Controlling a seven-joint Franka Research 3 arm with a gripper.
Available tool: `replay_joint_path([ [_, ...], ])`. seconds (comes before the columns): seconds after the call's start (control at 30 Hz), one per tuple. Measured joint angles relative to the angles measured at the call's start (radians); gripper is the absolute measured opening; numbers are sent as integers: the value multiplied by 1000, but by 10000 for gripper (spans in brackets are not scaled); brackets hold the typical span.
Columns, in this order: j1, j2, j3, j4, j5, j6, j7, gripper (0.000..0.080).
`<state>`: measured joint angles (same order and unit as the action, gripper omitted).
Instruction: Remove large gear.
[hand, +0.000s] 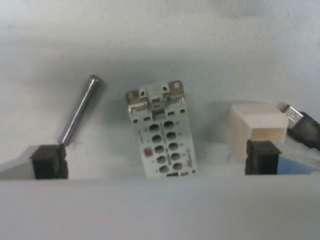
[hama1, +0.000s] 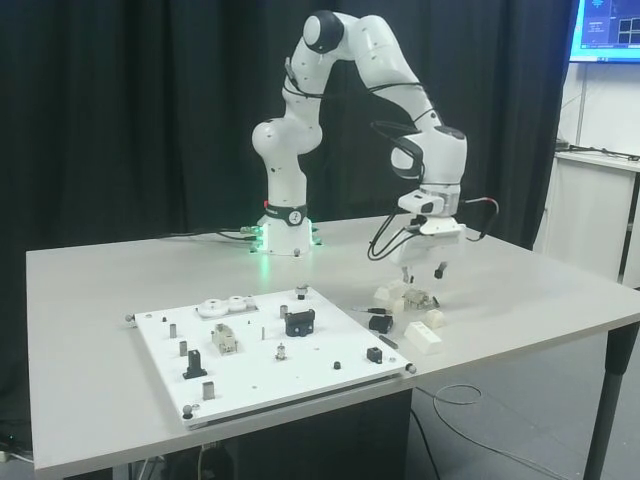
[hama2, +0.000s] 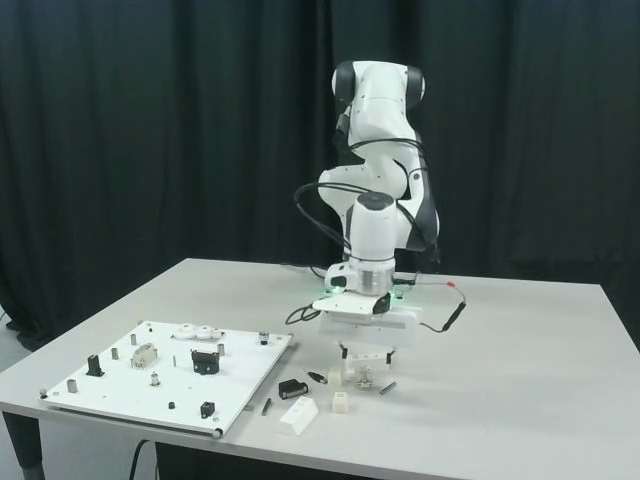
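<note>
From the wrist view, the end effector (hand: 155, 160) hangs released, its two black fingertips (hand: 49, 161) wide apart with nothing between them. Below it on the grey tabletop (hand: 160, 40) lies a white multi-pin connector block (hand: 161, 131), with a metal pin (hand: 80, 109) to one side and a white cap-like block (hand: 257, 122) and a black cable plug (hand: 302, 125) to the other. No gear shows here. There are tiny markings beside the connector's holes, but I cannot read them.

In the first room view, the white arm (hama1: 385, 75) reaches out over the loose parts, and the end effector (hama1: 424, 271) hovers just above the connector block (hama1: 417, 298). The white assembly board (hama1: 265, 350) sits well apart from it, nearer the tabletop's front edge. Two white round gears (hama1: 225, 306) sit side by side at the board's far edge; the large gear is presumably one of them, though I cannot tell which.

In the second room view, the end effector (hama2: 367, 352) again hangs over the scattered pieces, and the gears (hama2: 196, 331) rest on the board (hama2: 165, 372), untouched.

As I judge it, the removal has not begun: the arm is not yet at the board. The next move calls for travelling across to the board, centring over the larger gear, descending with fingers spread, closing on it and lifting straight up off its shaft. No brand or label is legible anywhere.
</note>
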<state>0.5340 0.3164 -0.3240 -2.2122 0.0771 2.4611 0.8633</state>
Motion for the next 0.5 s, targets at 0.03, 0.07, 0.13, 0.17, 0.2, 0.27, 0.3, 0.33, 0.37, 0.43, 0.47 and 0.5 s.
replay_joint_path([
  [0.03, 0, -7, 0, 0, -4, -4, 2, 789],
  [0.07, 0, -14, 0, 0, -9, -9, 5, 789],
  [0.13, 0, -26, 0, 0, -17, -20, 12, 789],
  [0.17, 0, -33, 0, 0, -22, -24, 17, 789],
  [0.2, 0, -39, 0, 0, -28, -29, 20, 798],
  [0.27, 0, -48, 0, 0, -37, -36, 25, 798],
  [0.3, 0, -53, 0, 0, -43, -39, 28, 798],
  [0.33, 0, -57, 0, 0, -49, -41, 29, 798],
  [0.37, 0, -61, 0, 0, -55, -44, 29, 798],
  [0.43, 0, -68, 0, 0, -68, -53, 29, 799],
  [0.47, 0, -71, 0, 0, -75, -56, 29, 799],
  [0.5, 0, -73, 0, 0, -82, -59, 29, 799],
])
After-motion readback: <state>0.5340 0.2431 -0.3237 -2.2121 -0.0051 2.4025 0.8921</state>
